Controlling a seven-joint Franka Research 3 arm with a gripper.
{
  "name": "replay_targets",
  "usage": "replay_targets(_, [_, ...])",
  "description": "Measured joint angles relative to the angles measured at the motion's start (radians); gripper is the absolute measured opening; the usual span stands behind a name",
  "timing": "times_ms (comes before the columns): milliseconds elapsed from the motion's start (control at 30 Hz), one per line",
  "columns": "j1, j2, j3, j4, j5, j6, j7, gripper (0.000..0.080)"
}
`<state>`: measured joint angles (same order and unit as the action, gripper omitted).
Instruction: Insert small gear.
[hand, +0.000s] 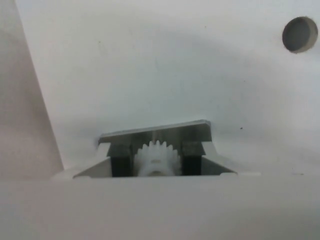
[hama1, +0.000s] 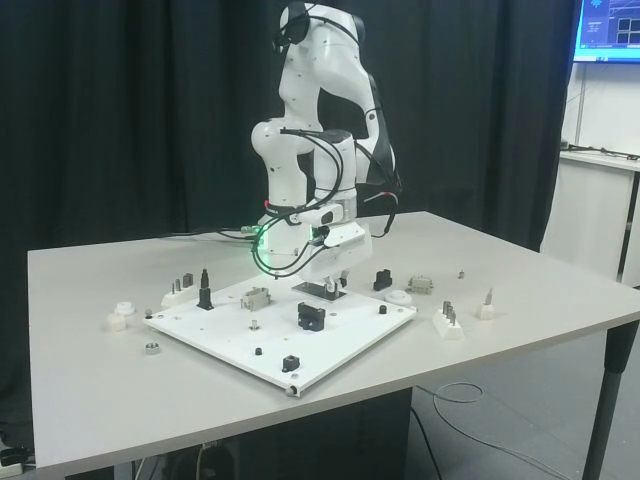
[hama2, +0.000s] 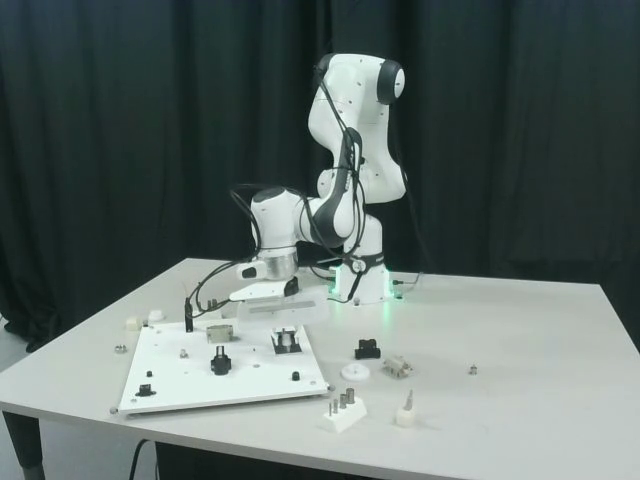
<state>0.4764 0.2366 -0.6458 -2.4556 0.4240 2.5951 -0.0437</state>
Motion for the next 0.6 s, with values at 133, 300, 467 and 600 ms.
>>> replay_targets(133, [0.0, 0.0, 0.0, 0.0, 0.0, 0.0, 0.0, 0.0199])
replay_targets(300, [0.0, 0.0, 0.0, 0.0, 0.0, -0.002, 0.001, 0.0199])
replay_targets(467, [0.0, -0.001, -0.001, 0.0, 0.0, -0.009, 0.002, 0.0199])
replay_targets(600, [0.0, -0.002, -0.002, 0.0, 0.0, -0.012, 0.002, 0.0199])
